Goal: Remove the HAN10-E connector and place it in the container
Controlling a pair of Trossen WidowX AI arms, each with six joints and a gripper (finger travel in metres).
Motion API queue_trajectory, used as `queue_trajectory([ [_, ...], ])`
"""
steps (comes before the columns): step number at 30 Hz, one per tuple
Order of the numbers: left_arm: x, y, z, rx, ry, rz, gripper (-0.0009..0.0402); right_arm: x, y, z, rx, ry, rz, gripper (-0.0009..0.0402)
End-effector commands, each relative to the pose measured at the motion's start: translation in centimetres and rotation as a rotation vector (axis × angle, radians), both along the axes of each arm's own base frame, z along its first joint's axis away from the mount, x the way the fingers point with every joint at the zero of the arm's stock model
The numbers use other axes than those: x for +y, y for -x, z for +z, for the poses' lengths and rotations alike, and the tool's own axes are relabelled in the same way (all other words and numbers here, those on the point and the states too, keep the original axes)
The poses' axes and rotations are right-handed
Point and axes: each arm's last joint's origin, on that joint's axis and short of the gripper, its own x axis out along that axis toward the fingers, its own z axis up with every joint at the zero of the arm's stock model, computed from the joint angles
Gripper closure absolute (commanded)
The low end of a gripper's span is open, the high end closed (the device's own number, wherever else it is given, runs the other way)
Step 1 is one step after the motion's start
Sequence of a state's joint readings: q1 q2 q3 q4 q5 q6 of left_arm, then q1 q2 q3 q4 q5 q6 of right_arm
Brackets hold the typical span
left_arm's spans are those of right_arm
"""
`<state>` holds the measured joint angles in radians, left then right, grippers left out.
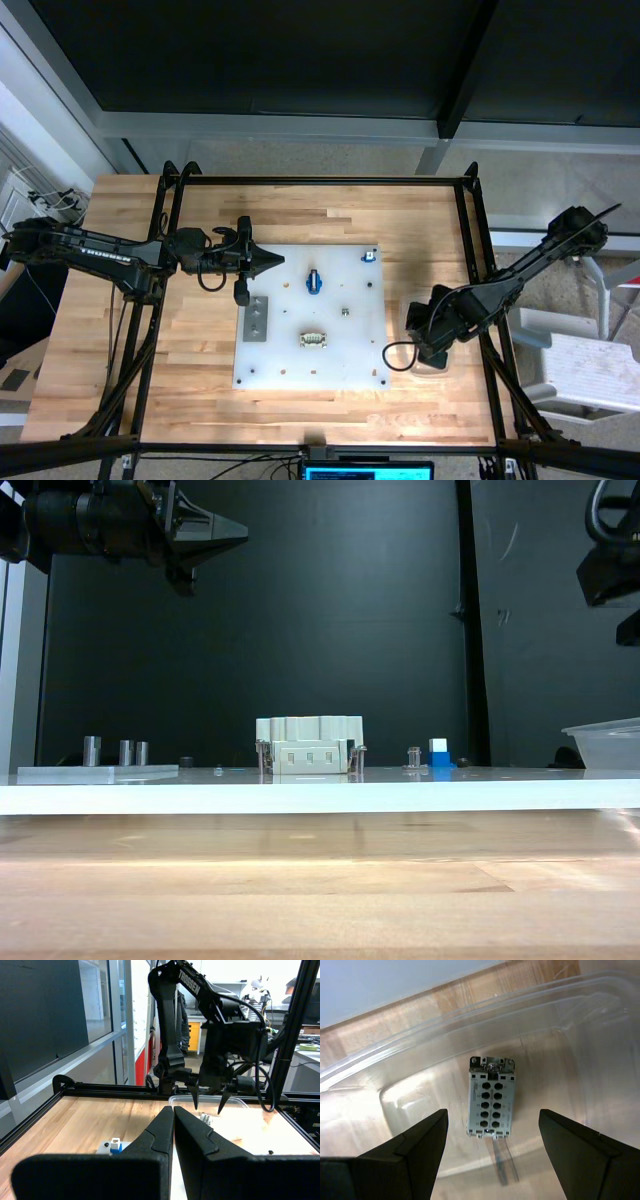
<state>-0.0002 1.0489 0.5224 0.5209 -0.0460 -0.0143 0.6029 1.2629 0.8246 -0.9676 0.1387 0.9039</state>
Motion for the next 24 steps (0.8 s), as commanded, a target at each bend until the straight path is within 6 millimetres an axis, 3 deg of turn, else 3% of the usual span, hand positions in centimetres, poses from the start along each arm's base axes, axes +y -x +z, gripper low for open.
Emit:
queue_trajectory([
  [1,0.0,0.0,0.0,0.0,0.0,0.0,0.0393,-0.1,0.2,0.7,-0.009,-0.007,0.0,0.0139],
  [11,0.0,0.0,0.0,0.0,0.0,0.0,0.0393,-0.4,0.7,2.6,-0.043,-0.03,0.002,0.0153],
  [24,0.0,0.0,0.0,0.0,0.0,0.0,0.0393,-0.4,0.8,2.7,-0.046,-0.033,0.004,0.0179],
])
